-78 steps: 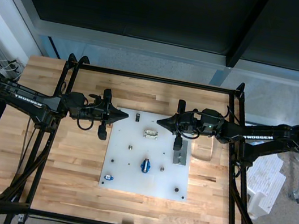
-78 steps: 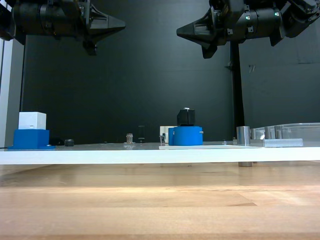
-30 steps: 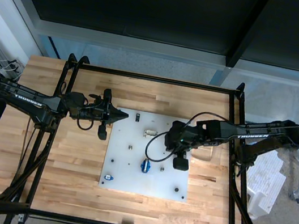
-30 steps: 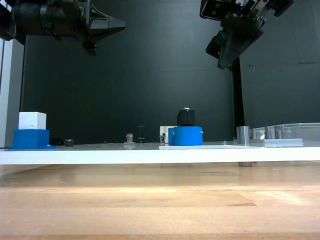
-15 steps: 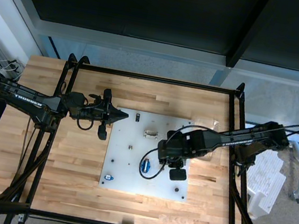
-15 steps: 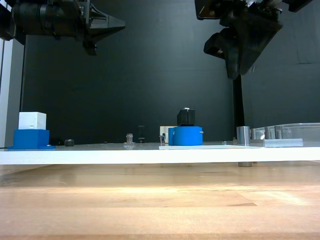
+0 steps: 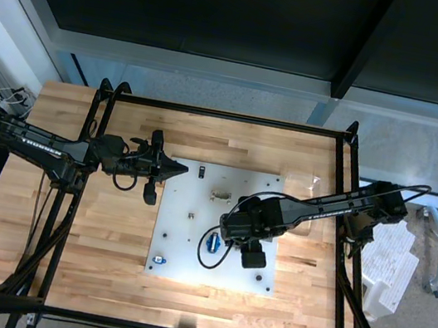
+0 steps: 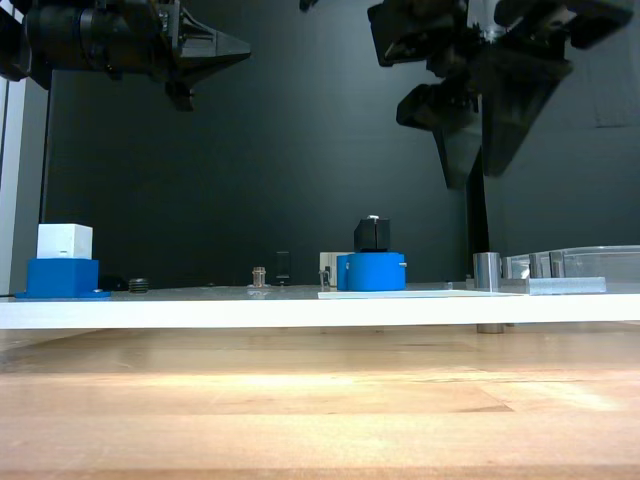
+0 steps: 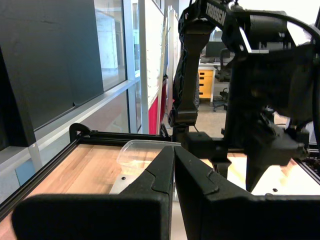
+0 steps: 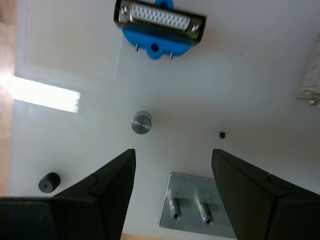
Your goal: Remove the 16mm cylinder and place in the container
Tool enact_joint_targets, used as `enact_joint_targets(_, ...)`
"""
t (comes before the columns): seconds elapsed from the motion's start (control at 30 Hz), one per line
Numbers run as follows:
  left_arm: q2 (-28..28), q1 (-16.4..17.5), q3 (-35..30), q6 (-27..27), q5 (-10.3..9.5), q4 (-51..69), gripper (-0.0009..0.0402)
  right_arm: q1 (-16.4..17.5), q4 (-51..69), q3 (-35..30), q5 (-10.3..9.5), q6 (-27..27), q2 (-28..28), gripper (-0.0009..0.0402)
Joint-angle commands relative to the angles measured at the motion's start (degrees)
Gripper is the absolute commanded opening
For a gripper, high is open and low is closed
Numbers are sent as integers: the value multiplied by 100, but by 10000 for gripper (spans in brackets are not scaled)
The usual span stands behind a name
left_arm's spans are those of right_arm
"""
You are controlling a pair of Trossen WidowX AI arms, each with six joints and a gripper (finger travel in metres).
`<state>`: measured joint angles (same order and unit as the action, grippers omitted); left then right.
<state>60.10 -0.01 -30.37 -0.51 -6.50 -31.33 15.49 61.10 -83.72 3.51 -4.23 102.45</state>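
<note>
The 16mm cylinder (image 10: 141, 123) is a short silvery round peg standing upright in the white board (image 10: 75, 65). In the right wrist view it lies just beyond the fingertips, nearer one finger. In the low view the cylinder (image 8: 486, 270) stands under my right gripper (image 8: 478, 165), which points down well above it. My right gripper (image 10: 173, 152) is open and holds nothing. The arm hides the peg in the high view. The container (image 8: 585, 260) is a clear tub right of the board. My left gripper (image 7: 180, 170) hangs shut and empty at the board's far left corner.
A blue-and-metal connector (image 10: 159, 25), a grey metal block (image 10: 197, 207) with two thin pegs and a small black knob (image 10: 49, 182) sit on the board around the peg. A white cube on a blue base (image 8: 63, 262) stands at the left.
My right arm has swung from level over the board's back to the near middle, its gripper tilting to point down over the peg. The left arm has not moved.
</note>
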Motion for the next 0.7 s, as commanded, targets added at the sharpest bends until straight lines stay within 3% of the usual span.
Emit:
enact_joint_targets(0.03, 0, 0, 0, -2, 0, 0, 0, 22, -17, 50, -4, 15, 160, 221)
enact_joint_targets(0.7, 0, 2, 0, -2, 2, -2, 0, 162, -367, 203, -33, 20, 684, 200)
